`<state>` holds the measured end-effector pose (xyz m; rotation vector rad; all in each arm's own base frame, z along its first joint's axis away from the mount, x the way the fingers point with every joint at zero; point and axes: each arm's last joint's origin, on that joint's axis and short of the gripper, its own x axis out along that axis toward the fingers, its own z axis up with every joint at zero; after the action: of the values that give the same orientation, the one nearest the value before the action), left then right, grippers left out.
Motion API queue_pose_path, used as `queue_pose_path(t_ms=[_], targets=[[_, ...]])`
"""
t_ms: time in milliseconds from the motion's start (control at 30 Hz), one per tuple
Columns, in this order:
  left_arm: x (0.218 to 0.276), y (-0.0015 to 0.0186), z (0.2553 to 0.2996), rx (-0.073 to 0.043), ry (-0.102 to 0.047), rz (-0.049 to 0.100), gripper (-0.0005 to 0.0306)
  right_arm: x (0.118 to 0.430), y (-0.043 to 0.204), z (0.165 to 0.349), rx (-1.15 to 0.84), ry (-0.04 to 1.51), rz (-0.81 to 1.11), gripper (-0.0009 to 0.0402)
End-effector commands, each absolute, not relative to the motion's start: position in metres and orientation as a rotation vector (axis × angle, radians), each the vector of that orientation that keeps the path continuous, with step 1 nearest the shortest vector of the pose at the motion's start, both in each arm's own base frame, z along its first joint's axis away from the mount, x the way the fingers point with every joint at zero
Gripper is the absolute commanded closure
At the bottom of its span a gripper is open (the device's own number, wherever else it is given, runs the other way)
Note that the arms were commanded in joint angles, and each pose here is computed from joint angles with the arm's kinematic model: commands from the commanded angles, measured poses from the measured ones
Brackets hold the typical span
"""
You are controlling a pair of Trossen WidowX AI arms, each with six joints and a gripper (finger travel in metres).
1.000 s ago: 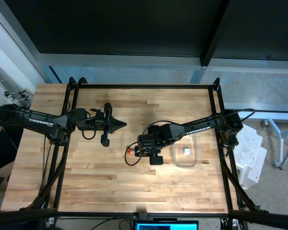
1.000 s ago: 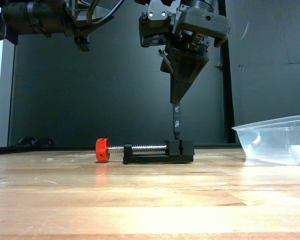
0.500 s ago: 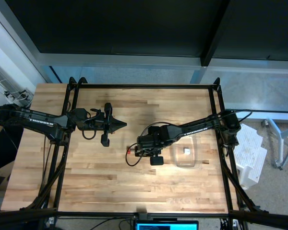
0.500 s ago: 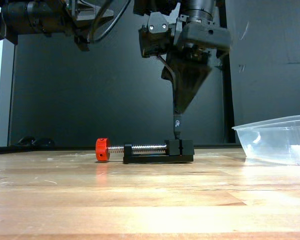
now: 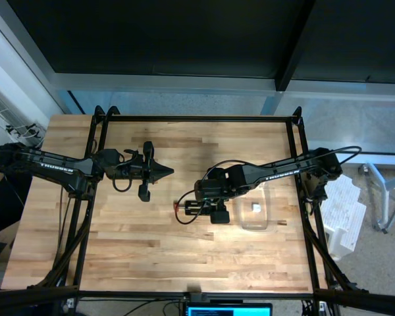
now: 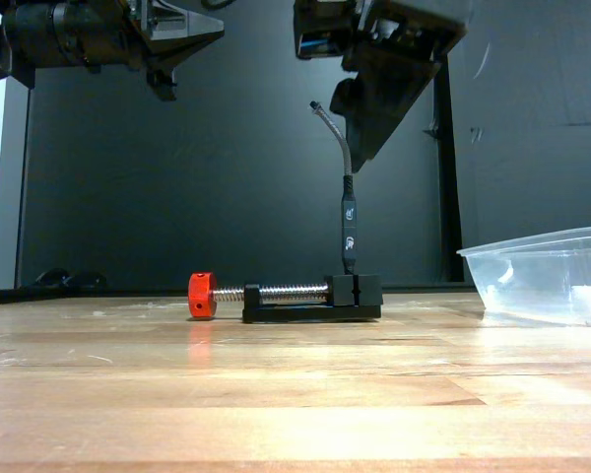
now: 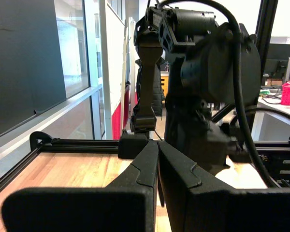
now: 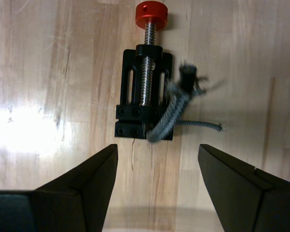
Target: Pick the USB-C connector and install on taskboard
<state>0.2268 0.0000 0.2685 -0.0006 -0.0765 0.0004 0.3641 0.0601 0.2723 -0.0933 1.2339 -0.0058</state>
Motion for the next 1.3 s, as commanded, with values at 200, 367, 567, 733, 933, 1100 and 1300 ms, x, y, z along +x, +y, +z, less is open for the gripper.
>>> queue_pose_path(t_ms=[200,367,567,733,933,1100,1300], targets=[[0.2269,0.0001,0.2686,-0.001,-0.076,0.001,0.03,0.357,0.059,0.283,-0.091,1.221,-0.005,0.0155],[0.2268,0.0001,0.2687,-0.001,-0.077,0.001,0.03,0.354,0.06,0.288,-0.087,1.202,0.003,0.0173],[0.2268,0.0,0.2686,-0.001,-0.077,0.0,0.03,0.338,0.05,0.305,-0.069,1.149,-0.007,0.0235],[0.2269,0.0,0.2685,-0.001,-0.076,0.0,0.03,0.316,0.038,0.32,-0.063,1.037,-0.011,0.0307],[0.2269,0.0,0.2686,-0.001,-0.077,0.0,0.03,0.283,0.017,0.336,-0.028,0.812,-0.052,0.0399],[0.2268,0.0,0.2686,-0.001,-0.077,0.0,0.03,0.256,0.002,0.344,-0.005,0.619,-0.089,0.0391],[0.2269,0.0001,0.2685,-0.001,-0.076,0.001,0.03,0.235,-0.013,0.341,0.032,0.419,-0.053,0.0394]])
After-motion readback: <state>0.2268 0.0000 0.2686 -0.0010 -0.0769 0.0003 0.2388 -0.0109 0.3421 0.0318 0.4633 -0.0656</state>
